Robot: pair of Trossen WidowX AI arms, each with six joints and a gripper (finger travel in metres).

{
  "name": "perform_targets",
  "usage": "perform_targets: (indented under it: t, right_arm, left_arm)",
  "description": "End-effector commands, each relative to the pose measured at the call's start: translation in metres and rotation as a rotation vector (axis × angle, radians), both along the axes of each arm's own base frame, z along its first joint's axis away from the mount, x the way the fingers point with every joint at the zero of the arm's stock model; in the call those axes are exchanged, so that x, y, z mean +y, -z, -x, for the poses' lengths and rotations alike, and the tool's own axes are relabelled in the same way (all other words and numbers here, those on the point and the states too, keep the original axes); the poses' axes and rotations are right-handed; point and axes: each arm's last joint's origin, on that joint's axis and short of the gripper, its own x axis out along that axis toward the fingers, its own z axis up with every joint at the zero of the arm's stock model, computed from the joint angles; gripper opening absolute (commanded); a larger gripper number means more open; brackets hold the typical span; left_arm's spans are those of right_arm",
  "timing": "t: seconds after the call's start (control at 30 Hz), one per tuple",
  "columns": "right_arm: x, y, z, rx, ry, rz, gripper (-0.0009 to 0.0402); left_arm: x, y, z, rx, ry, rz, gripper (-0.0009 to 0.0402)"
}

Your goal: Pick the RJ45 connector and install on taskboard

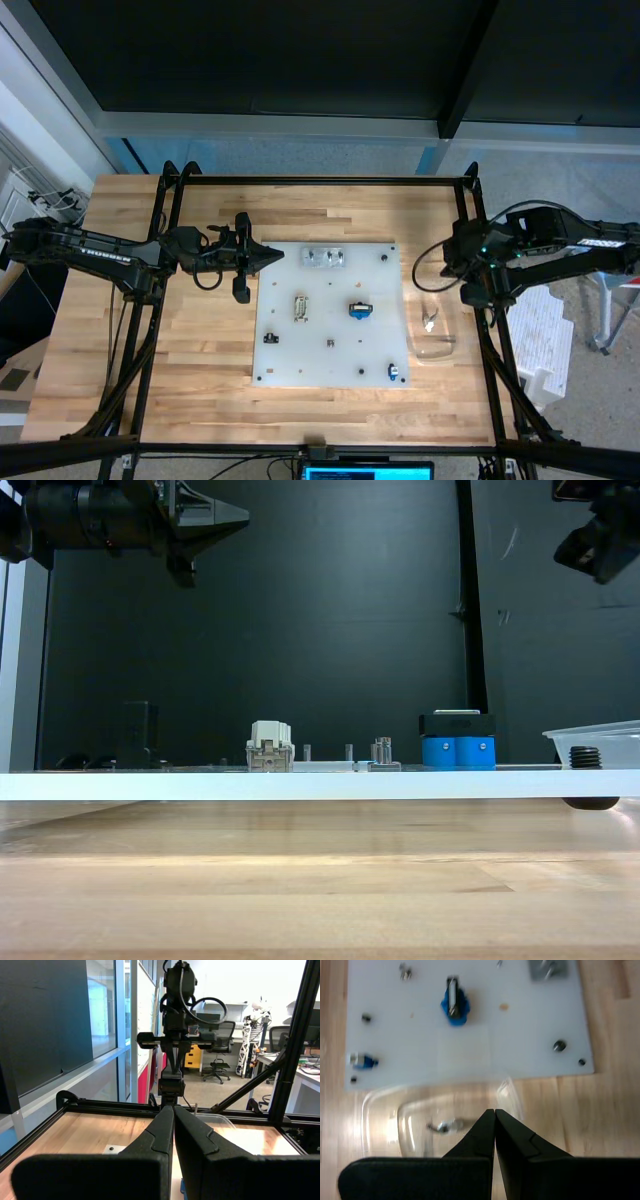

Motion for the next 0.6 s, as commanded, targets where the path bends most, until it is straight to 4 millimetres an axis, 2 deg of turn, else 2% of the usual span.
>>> perform_targets:
  t: [0.03,0.33,0.43,0.6]
  right_arm:
    - [0.005,0.002,0.003,0.04,-0.03,-0.006,0.0]
    - [0.02,0.007,0.006,0.131,-0.137,-0.001,0.0004]
    - [0.025,0.01,0.004,0.172,-0.174,0.014,0.0027]
    - [0.032,0.02,-0.002,0.221,-0.173,0.06,0.0093]
  left_arm:
    - [0.0,0.0,0.0,0.0,0.0,0.0,0.0]
    - [0.0,0.0,0.0,0.0,0.0,0.0,0.0]
    - [0.0,0.0,0.0,0.0,0.0,0.0,0.0]
    - [0.0,0.0,0.0,0.0,0.0,0.0,0.0]
